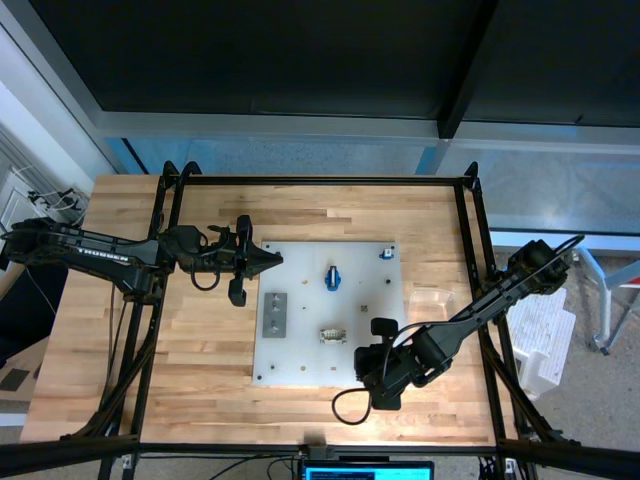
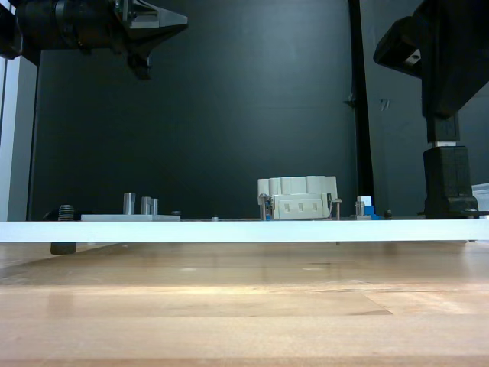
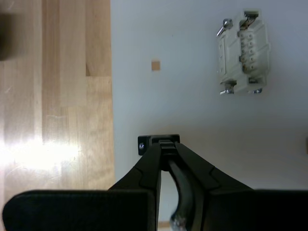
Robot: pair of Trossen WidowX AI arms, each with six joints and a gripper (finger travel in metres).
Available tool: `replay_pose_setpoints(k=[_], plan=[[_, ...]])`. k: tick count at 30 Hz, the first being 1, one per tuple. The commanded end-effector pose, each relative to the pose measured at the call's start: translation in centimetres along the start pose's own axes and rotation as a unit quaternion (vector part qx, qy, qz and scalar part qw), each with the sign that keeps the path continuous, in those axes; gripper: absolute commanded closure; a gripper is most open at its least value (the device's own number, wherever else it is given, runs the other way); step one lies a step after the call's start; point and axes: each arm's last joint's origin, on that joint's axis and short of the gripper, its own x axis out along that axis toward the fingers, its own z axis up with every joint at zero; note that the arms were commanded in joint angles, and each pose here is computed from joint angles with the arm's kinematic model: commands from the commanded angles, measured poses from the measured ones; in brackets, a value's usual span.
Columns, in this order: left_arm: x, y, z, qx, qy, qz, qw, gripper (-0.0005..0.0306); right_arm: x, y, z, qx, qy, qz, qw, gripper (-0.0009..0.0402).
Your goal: Pick the USB connector and install on taskboard
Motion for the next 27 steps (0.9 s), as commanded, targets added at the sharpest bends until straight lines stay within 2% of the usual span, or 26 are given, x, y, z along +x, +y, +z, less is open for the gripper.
replay_pose_setpoints(k=[1,27], plan=[[0.00,0.00,0.00,0.000,0.000,0.000,1.000,0.0300,0.90,0.07,-0.49,0.000,0.009,0.008,1.000,0.0393],[0.00,0.00,0.00,0.000,0.000,0.000,1.000,0.0300,0.27,0.27,-0.49,0.001,0.002,0.014,1.000,0.0393]])
